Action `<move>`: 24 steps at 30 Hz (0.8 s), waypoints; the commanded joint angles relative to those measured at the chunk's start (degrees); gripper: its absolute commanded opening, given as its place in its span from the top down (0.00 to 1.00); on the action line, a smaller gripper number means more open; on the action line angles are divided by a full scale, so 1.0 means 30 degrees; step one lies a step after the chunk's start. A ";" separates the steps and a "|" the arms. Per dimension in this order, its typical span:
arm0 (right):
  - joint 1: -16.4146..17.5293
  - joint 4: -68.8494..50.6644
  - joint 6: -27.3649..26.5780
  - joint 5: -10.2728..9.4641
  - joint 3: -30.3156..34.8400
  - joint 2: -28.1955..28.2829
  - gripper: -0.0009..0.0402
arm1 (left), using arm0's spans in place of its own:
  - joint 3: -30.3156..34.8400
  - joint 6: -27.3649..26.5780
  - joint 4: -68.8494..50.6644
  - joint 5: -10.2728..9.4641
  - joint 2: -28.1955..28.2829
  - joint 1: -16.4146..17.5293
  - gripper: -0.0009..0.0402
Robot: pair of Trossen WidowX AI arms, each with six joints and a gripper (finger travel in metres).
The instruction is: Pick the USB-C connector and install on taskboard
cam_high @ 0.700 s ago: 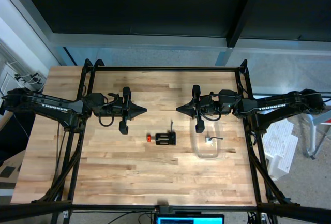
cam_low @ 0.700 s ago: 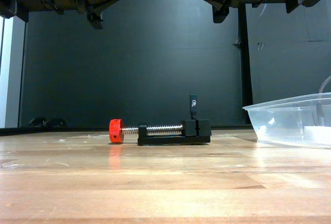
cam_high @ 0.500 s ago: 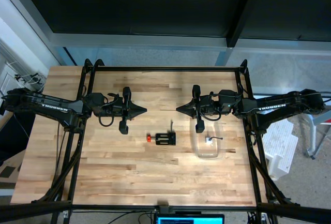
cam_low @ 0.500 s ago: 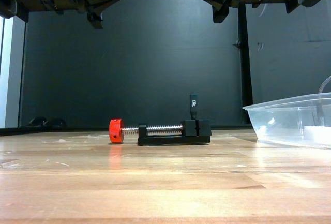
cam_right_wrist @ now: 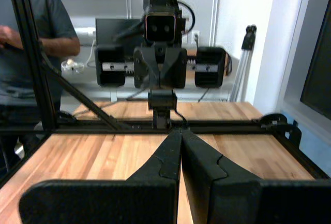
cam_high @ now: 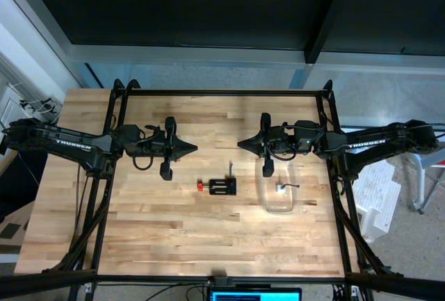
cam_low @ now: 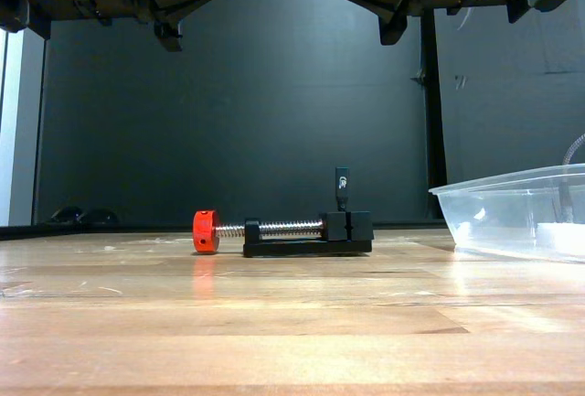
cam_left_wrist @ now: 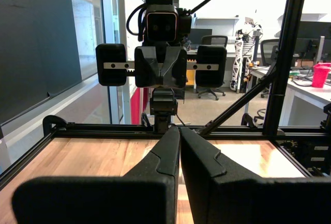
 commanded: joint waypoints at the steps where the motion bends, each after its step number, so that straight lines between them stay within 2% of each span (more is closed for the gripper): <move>1: 0.0029 -0.2725 -0.0022 -0.0022 0.0619 -0.0408 0.98 | 0.0000 0.0000 0.0000 0.0000 0.0000 0.0000 0.98; 4: 0.0138 -0.6178 0.0022 -0.0095 0.1537 -0.0663 0.98 | 0.0000 0.0000 0.0000 0.0000 0.0000 0.0000 0.98; 7: 0.0233 -1.0331 0.0255 -0.0882 0.2863 -0.0656 0.98 | 0.0000 0.0000 0.0000 0.0000 0.0000 0.0000 0.98; 9: 0.0321 -1.2881 0.0291 -0.1049 0.3723 -0.0474 0.98 | 0.0000 0.0000 0.0000 0.0000 0.0007 0.0000 0.98; 15: 0.0743 -1.9030 0.0787 -0.0831 0.5610 -0.0029 0.98 | 0.0000 0.0000 0.0000 0.0000 0.0000 0.0007 0.98; 17: 0.0867 -2.0400 0.1370 -0.0517 0.5938 0.0138 0.98 | 0.0000 0.0000 0.0000 0.0000 0.0000 0.0000 0.98; 24: 0.1078 -2.4684 0.2586 -0.0386 0.6623 0.0342 0.98 | 0.0000 0.0000 0.0000 0.0000 0.0000 0.0000 0.98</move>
